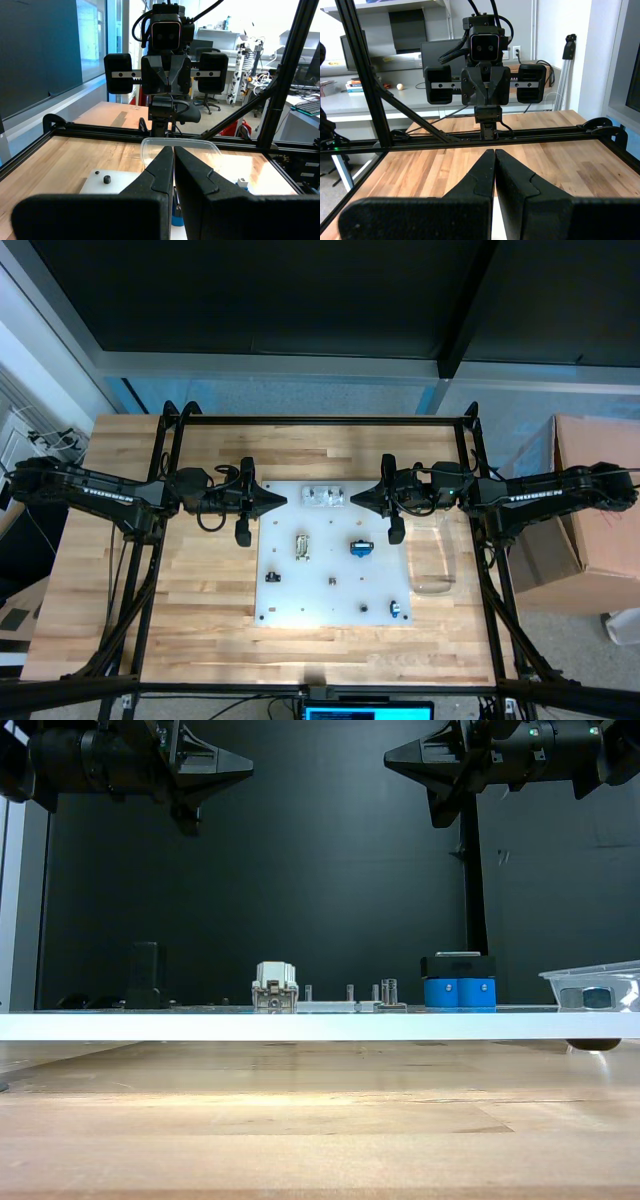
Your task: Unfasten the M12 nut and place it in the container
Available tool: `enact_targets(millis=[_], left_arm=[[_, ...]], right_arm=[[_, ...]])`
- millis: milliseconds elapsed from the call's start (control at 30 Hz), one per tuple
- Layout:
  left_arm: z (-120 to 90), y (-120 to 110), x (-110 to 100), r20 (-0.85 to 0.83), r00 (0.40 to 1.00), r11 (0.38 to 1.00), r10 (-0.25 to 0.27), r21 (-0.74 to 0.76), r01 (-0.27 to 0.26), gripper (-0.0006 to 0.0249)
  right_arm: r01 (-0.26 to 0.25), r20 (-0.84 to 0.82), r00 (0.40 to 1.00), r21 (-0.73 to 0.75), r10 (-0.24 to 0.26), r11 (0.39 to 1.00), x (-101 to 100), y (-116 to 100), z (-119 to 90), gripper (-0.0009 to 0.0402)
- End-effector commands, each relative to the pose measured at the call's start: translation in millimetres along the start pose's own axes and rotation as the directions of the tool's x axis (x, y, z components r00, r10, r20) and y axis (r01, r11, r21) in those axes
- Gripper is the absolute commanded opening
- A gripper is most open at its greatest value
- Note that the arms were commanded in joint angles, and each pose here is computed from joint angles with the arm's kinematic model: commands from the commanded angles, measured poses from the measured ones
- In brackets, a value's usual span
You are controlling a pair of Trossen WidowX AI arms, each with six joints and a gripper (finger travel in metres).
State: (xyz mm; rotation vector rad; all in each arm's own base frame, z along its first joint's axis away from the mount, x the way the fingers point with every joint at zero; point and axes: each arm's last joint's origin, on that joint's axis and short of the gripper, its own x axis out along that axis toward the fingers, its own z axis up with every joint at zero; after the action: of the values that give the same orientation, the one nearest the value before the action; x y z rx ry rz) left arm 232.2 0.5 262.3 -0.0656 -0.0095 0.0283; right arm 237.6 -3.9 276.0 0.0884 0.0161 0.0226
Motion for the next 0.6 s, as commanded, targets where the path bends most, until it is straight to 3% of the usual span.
enact_targets(millis=[33, 167, 267, 333, 600], left_arm=[[0.0, 0.1, 0.0, 0.000, 1.000, 1.000, 0.000, 0.000, 0.000, 0.0000], [0.0, 0.1, 0.0, 0.000, 1.000, 1.000, 0.000, 0.000, 0.000, 0.0000], [0.0, 0.1, 0.0, 0.000, 1.000, 1.000, 0.000, 0.000, 0.000, 0.0000], [0.0, 0.1, 0.0, 0.000, 1.000, 1.000, 0.000, 0.000, 0.000, 0.0000], [0.0, 0.0, 0.0, 0.000, 1.000, 1.000, 0.000, 0.000, 0.000, 0.0000]], right_arm=[[-0.003, 0.007, 1.000, 0.000, 0.003, 1.000, 0.0, 0.4, 0.7, 0.0000], [0.000, -0.015, 1.000, 0.071, 0.001, 0.997, 0.2, 0.7, -0.6, 0.0000], [-0.007, -0.120, 0.993, 0.087, 0.017, 0.996, 1.5, 8.8, -2.3, 0.0000], [0.028, -0.217, 0.976, 0.071, -0.012, 0.997, 3.2, 16.9, -3.9, 0.0000], [0.026, -0.563, 0.826, 0.048, 0.006, 0.998, 6.0, 64.8, -2.0, 0.0000]])
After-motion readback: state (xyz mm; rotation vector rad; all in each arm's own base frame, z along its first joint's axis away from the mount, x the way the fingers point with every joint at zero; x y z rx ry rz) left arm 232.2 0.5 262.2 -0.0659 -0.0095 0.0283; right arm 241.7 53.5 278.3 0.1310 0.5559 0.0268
